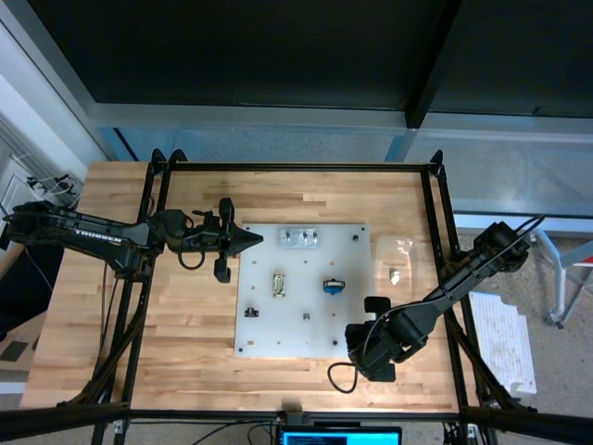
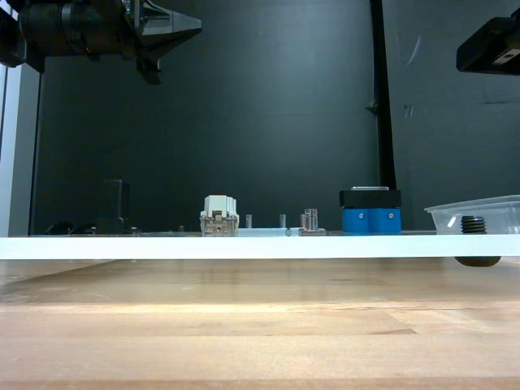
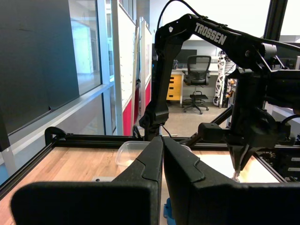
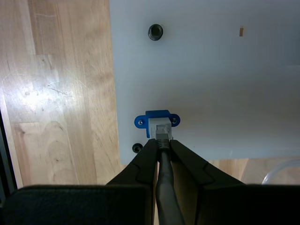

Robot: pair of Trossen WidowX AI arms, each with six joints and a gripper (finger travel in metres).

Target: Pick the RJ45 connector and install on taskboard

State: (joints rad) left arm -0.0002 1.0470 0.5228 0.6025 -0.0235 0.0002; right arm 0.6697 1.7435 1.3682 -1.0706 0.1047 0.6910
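My right gripper [image 4: 162, 140] points straight down over the taskboard [image 1: 278, 324], shut on the RJ45 connector [image 4: 162, 130], a small whitish plug at its fingertips. In the right wrist view the plug lines up with a blue mount [image 4: 158, 115] on the white board [image 4: 225, 84]. The low view shows the right gripper [image 2: 487, 45] held high, well above the blue mount [image 2: 370, 219]. My left gripper [image 1: 252, 239] hovers level over the board's far-left edge, shut and empty. The same left gripper [image 2: 191, 24] also sits high.
A clear plastic tray [image 1: 394, 250] lies on the wood just right of the board, with a small whitish piece [image 1: 396, 275] inside. Silver parts [image 1: 301, 238], a beige part [image 1: 278, 284] and the blue mount [image 1: 334, 286] stand on the board. Black frame posts border the table.
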